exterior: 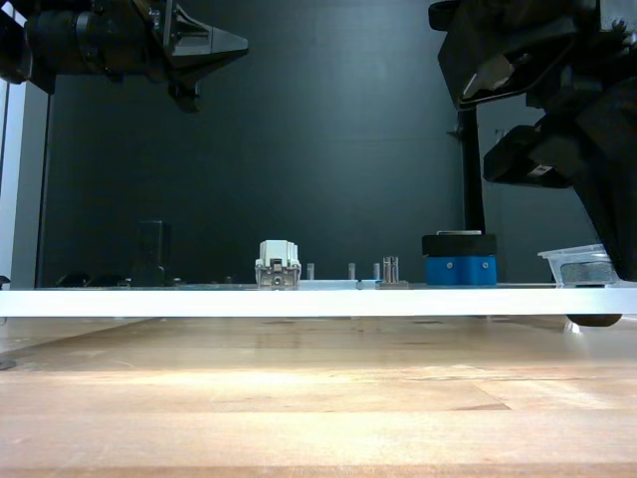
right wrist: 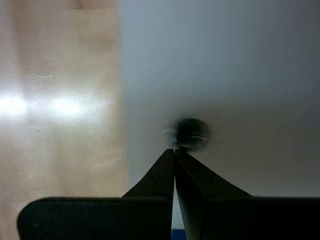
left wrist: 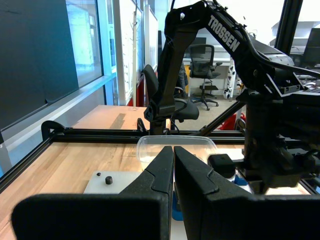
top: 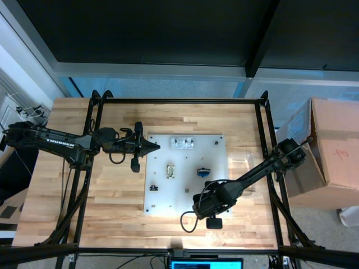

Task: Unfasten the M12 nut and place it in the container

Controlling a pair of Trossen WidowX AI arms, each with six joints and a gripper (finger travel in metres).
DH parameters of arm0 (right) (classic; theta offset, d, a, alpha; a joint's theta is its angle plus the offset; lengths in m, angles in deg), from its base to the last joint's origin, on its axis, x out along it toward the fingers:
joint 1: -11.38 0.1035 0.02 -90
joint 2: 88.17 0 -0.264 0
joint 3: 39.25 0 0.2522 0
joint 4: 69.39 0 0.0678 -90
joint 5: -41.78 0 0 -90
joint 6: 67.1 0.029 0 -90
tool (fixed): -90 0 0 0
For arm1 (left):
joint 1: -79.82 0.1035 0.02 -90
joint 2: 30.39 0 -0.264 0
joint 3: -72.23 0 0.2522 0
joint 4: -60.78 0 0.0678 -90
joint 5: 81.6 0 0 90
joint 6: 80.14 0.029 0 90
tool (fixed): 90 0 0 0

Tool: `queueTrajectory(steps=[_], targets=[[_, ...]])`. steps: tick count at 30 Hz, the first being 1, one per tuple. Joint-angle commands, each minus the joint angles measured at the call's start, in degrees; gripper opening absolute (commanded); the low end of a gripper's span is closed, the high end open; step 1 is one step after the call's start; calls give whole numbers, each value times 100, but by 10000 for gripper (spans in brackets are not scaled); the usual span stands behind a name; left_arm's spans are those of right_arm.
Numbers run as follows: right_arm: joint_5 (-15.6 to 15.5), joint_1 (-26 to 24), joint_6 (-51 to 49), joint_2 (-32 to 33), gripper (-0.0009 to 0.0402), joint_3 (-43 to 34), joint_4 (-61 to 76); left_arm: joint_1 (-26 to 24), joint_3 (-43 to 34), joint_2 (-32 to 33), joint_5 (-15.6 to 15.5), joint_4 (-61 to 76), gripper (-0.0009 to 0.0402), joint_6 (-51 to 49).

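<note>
Stud (right wrist: 190, 134) beside closed right gripper (right wrist: 174, 151); left gripper (left wrist: 173, 149) closed

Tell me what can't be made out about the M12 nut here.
M12 nut: the right wrist view shows only a blurred dark round shape beyond the shut right tool; on its stud or not, cannot tell.
High view: the right tool, over the white board's near right, covers the stud.
Low view: the clear container is partly cut off by the right arm; contents unclear.
The left tool is shut, high over the board's left edge.
</note>
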Motion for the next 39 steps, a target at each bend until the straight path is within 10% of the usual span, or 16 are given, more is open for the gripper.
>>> queueTrajectory(steps=[1,6,17,39], targets=[[706,-4,289,-155,0,-9,313,0,0,2,0,-2,0,0],[717,2,391,-275,0,-74,531,0,0,2,0,-2,0,0],[-1113,13,192,-498,0,-74,83,2,0,2,0,-2,0,0],[-765,7,-101,85,0,-68,-332,0,0,2,0,-2,0,0]])
